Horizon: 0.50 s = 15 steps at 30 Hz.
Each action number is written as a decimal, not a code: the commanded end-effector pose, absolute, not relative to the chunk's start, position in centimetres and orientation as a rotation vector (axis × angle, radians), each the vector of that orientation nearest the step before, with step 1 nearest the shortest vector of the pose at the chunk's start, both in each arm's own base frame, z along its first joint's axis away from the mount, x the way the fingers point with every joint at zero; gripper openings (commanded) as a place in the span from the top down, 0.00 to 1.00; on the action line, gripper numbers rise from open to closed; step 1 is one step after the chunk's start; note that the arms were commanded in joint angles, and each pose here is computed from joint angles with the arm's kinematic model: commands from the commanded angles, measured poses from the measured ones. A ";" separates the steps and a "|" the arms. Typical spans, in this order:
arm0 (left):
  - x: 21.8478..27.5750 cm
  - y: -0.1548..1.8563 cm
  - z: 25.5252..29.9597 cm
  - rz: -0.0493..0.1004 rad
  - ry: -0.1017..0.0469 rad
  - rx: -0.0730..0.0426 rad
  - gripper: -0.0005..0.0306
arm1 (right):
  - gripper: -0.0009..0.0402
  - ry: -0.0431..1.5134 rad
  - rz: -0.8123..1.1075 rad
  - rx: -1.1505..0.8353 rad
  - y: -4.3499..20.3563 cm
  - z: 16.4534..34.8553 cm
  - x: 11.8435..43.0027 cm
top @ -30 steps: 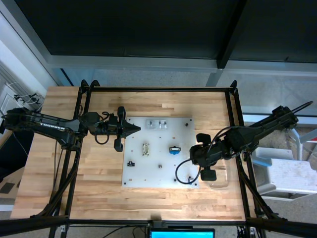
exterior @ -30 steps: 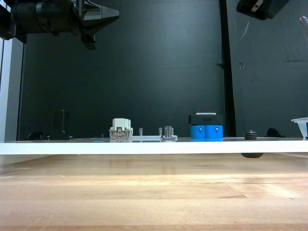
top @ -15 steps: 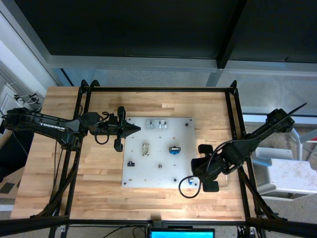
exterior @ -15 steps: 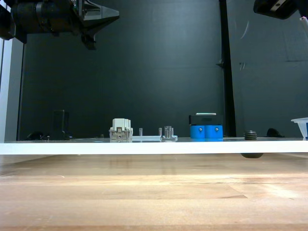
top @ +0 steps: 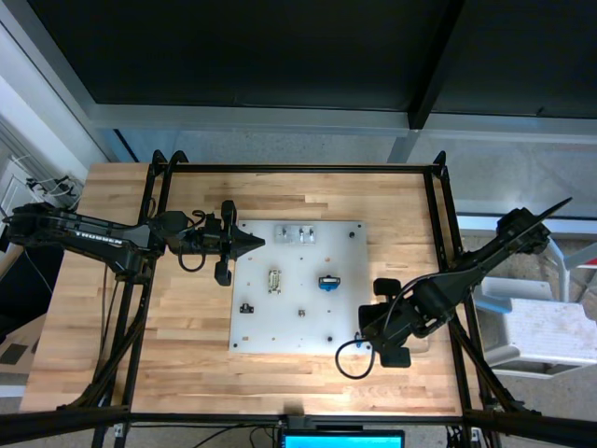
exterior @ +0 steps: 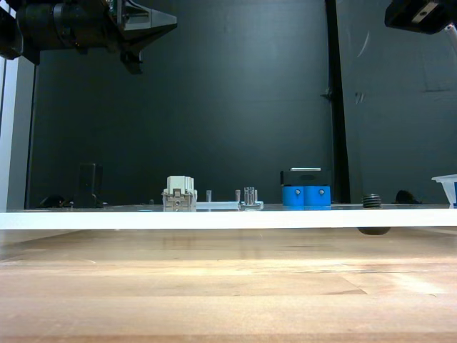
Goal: Remove the rj45 connector and place it in the container
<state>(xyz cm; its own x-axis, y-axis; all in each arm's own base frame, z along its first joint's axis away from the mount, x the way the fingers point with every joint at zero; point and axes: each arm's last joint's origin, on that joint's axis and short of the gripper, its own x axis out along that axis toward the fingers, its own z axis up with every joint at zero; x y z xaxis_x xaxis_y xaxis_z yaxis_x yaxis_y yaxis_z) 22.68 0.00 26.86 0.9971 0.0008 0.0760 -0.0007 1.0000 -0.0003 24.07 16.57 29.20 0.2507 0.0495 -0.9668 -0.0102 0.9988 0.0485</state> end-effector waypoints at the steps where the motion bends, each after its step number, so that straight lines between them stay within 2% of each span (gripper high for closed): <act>1: 22.69 0.00 26.86 0.000 -0.076 0.000 0.98 | 0.73 1.332 0.031 0.016 16.9 28.6 24.4; 8: 22.69 0.00 26.85 0.000 -0.076 0.000 0.98 | 0.57 1.319 -0.008 -0.012 17.4 27.5 25.1; 15: 22.69 0.01 26.85 0.001 -0.076 0.000 0.98 | 0.53 1.298 -0.009 0.003 17.7 26.5 25.4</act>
